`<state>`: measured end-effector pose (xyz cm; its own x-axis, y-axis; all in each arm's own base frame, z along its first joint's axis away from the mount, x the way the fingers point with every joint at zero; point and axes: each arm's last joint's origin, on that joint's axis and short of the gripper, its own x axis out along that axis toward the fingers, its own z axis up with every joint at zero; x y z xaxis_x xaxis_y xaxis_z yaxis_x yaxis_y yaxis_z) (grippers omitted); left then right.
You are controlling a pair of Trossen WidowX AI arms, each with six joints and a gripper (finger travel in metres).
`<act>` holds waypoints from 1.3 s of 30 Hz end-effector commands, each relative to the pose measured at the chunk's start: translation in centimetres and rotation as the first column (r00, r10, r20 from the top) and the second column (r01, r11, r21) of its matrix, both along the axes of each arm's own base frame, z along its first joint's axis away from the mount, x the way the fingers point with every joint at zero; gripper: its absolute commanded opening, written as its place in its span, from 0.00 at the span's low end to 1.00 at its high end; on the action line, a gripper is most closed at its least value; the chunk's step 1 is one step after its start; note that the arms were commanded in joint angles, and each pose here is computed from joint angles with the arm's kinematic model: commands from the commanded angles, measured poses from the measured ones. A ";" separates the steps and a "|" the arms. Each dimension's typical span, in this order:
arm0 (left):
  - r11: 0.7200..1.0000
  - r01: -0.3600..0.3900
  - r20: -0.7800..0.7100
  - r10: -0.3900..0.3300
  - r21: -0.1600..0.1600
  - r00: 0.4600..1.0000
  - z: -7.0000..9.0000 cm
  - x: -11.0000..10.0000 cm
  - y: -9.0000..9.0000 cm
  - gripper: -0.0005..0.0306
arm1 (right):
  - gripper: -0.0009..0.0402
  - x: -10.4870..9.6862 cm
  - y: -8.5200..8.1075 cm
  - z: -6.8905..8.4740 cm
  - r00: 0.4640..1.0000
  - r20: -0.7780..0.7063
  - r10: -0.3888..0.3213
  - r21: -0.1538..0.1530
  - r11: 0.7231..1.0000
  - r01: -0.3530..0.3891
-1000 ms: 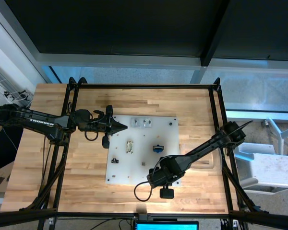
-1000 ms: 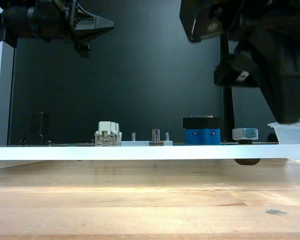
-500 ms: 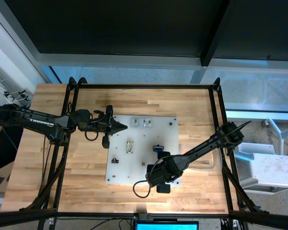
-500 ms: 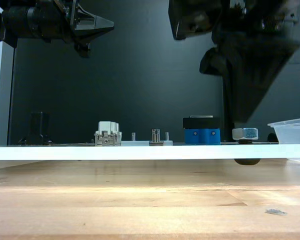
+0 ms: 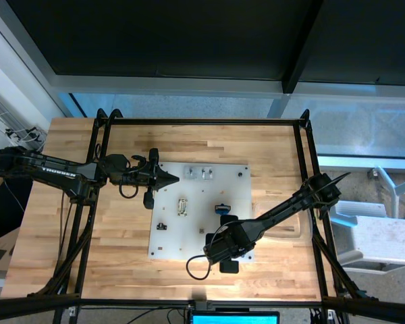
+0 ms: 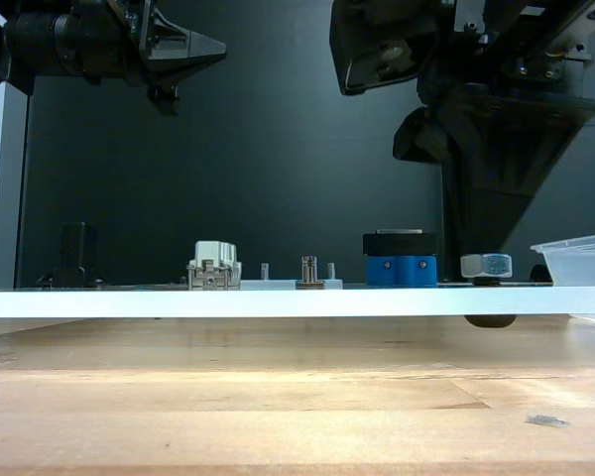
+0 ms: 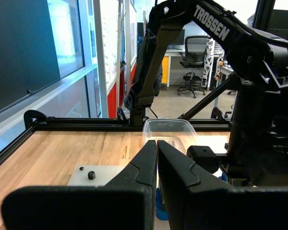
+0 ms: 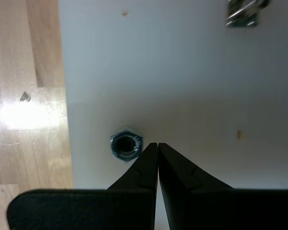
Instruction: Pick the M12 fastener and fasten on the M12 threads
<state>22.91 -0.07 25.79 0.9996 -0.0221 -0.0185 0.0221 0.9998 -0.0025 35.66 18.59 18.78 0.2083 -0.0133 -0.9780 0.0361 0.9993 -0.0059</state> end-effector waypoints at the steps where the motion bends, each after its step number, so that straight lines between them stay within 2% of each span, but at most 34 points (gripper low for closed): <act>1: 1.000 0.000 0.000 0.000 0.000 1.000 0.0 0.0 0.0 0.02 | 0.02 0.1 0.1 -0.3 1.000 0.002 0.003 0.003 1.000 -0.003; 3: 1.000 0.000 0.000 0.000 0.000 1.000 0.0 0.0 0.0 0.02 | 0.02 0.1 0.1 -0.3 1.000 -0.003 0.006 0.009 1.000 -0.006; 5: 1.000 0.000 0.000 0.000 0.000 1.000 0.0 0.0 0.0 0.02 | 0.02 -0.1 0.2 0.0 1.000 -0.027 0.014 0.040 0.999 -0.013; 8: 1.000 0.000 0.000 0.000 0.000 1.000 0.0 0.0 0.0 0.02 | 0.02 -0.6 0.4 0.9 0.991 -0.101 0.084 0.182 0.981 -0.065; 9: 1.000 0.000 0.000 0.000 0.000 1.000 0.0 0.0 0.0 0.02 | 0.02 -0.8 0.4 1.1 0.989 -0.112 0.098 0.209 0.975 -0.073; 11: 1.000 0.000 0.000 0.000 0.000 1.000 0.0 0.0 0.0 0.02 | 0.02 -1.0 0.3 1.5 0.987 -0.119 0.110 0.222 0.972 -0.082; 14: 1.000 0.000 0.000 0.000 0.000 1.000 0.0 0.0 0.0 0.02 | 0.02 -1.1 0.3 1.5 0.986 -0.123 0.109 0.217 0.973 -0.081; 16: 1.000 0.000 0.000 0.000 0.000 1.000 0.0 0.0 0.0 0.02 | 0.02 -1.1 0.2 1.5 0.988 -0.116 0.102 0.198 0.977 -0.077; 17: 1.000 0.000 0.000 0.000 0.000 1.000 0.0 0.0 0.0 0.02 | 0.02 -1.0 0.2 1.5 0.990 -0.108 0.093 0.177 0.981 -0.073; 22: 1.000 0.000 0.000 0.000 0.000 1.000 0.0 0.0 0.0 0.02 | 0.02 -0.8 -0.2 1.8 0.999 -0.029 0.029 0.029 0.999 -0.028; 24: 1.000 0.000 0.000 0.000 0.000 1.000 0.0 0.0 0.0 0.02 | 0.02 -0.7 -0.3 1.8 1.000 -0.007 0.020 -0.010 1.000 -0.021; 27: 1.000 0.000 0.000 0.000 0.000 1.000 0.0 0.0 0.0 0.02 | 0.02 -0.5 -0.3 1.4 1.000 -0.002 0.021 -0.013 1.000 -0.021; 29: 1.000 0.000 0.000 0.000 0.000 1.000 0.0 0.0 0.0 0.02 | 0.02 -0.5 -0.3 1.2 1.000 0.014 0.016 -0.028 0.999 -0.016; 36: 1.000 0.000 0.000 0.000 0.000 1.000 0.0 0.0 0.0 0.02 | 0.02 -0.4 -0.1 0.3 1.000 0.002 0.020 -0.030 0.999 -0.020; 39: 1.000 0.000 0.000 0.000 0.000 1.000 0.0 0.0 0.0 0.02 | 0.02 -0.2 0.1 0.0 1.000 0.012 0.024 -0.022 0.999 -0.023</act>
